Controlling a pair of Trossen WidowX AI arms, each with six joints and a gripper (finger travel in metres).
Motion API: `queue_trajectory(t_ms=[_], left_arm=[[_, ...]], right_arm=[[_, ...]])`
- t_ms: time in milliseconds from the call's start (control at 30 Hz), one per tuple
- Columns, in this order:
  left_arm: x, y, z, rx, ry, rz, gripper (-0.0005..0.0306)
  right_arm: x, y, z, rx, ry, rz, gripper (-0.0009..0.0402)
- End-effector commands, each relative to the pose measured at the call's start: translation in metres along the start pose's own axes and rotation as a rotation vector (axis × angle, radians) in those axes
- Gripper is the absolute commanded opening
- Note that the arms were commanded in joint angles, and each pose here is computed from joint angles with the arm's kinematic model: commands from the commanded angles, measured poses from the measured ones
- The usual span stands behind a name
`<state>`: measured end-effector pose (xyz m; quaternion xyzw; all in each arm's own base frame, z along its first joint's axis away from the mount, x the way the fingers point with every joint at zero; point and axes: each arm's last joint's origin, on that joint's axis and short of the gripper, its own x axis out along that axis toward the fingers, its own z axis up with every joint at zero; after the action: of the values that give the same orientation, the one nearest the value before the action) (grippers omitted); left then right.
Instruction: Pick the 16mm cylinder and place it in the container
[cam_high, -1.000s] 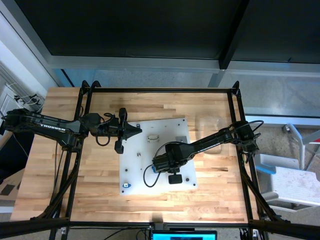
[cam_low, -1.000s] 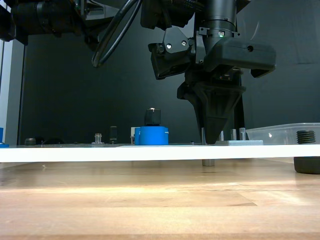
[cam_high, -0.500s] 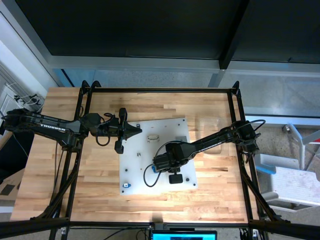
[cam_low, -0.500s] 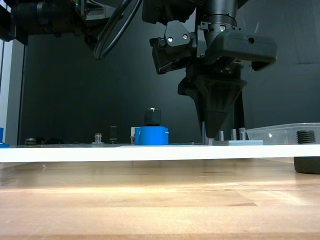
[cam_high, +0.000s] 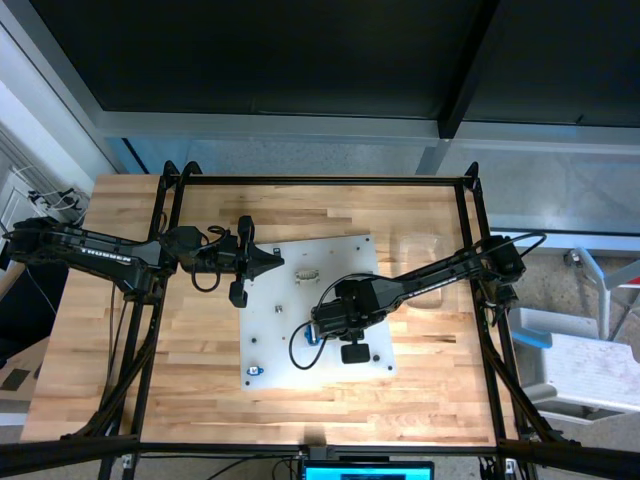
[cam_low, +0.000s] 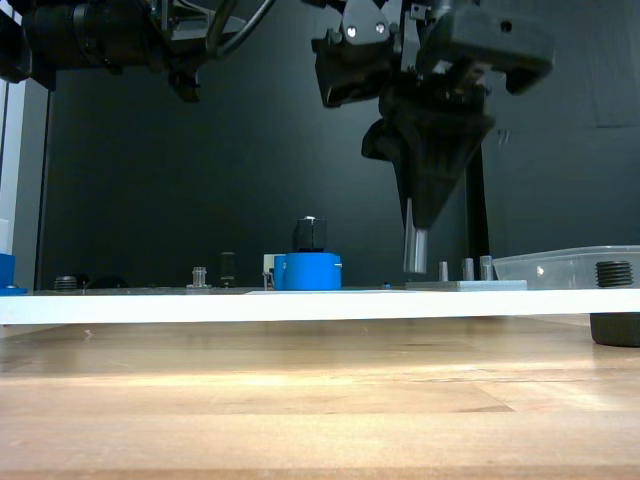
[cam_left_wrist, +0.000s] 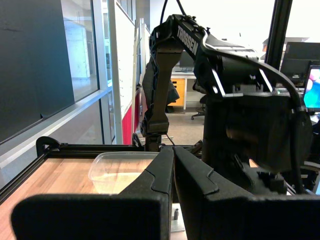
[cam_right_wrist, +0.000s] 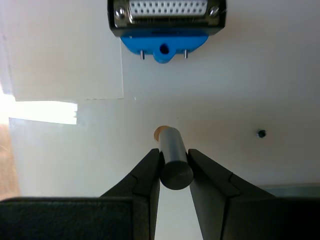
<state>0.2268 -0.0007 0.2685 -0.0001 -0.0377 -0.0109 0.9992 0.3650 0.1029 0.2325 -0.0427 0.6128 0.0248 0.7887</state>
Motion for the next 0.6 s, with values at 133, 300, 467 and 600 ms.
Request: queue_trajectory(t_ms=[133,300,467,600], left_arm=[[0.000,0.000,0.000,0.000,0.000,0.000,0.0000],[0.000,0.000,0.000,0.000,0.000,0.000,0.0000],[0.000,0.000,0.000,0.000,0.000,0.000,0.0000],[0.000,0.000,0.000,0.000,0.000,0.000,0.0000]], right_arm=[[-0.020,-0.002,-0.002,0.009,-0.054,0.013,0.0000],[-0.037,-0.006,-0.007,0.033,-0.089,0.009,0.0000],[-0.048,-0.012,-0.017,0.072,-0.111,0.008,0.0000],[-0.057,-0.016,-0.026,0.104,-0.135,-0.035,0.0000]])
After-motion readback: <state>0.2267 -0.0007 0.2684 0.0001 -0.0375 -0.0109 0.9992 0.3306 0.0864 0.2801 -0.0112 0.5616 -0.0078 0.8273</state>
